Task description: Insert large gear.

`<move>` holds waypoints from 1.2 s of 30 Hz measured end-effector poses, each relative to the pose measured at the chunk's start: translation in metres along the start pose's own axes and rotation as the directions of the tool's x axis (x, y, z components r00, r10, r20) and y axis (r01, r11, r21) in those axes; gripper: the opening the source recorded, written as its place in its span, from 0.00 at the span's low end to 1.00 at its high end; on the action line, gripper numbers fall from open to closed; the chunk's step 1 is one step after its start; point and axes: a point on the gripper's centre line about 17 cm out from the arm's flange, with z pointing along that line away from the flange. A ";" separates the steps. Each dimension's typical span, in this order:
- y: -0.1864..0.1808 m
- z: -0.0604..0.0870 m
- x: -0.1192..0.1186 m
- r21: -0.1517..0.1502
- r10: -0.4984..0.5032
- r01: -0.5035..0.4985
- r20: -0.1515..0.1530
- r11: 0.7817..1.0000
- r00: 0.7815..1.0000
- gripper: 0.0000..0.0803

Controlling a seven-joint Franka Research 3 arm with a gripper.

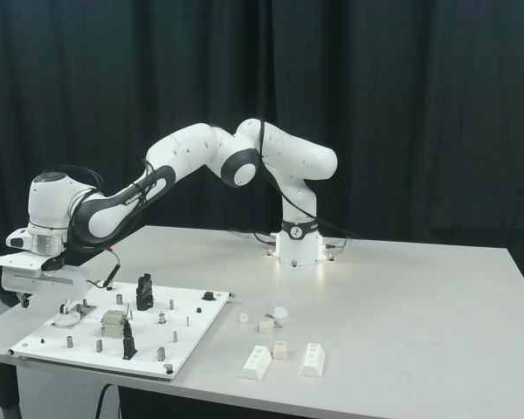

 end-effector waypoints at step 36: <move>0.000 -0.016 0.006 0.008 0.000 0.000 0.003 1.000 1.000 1.00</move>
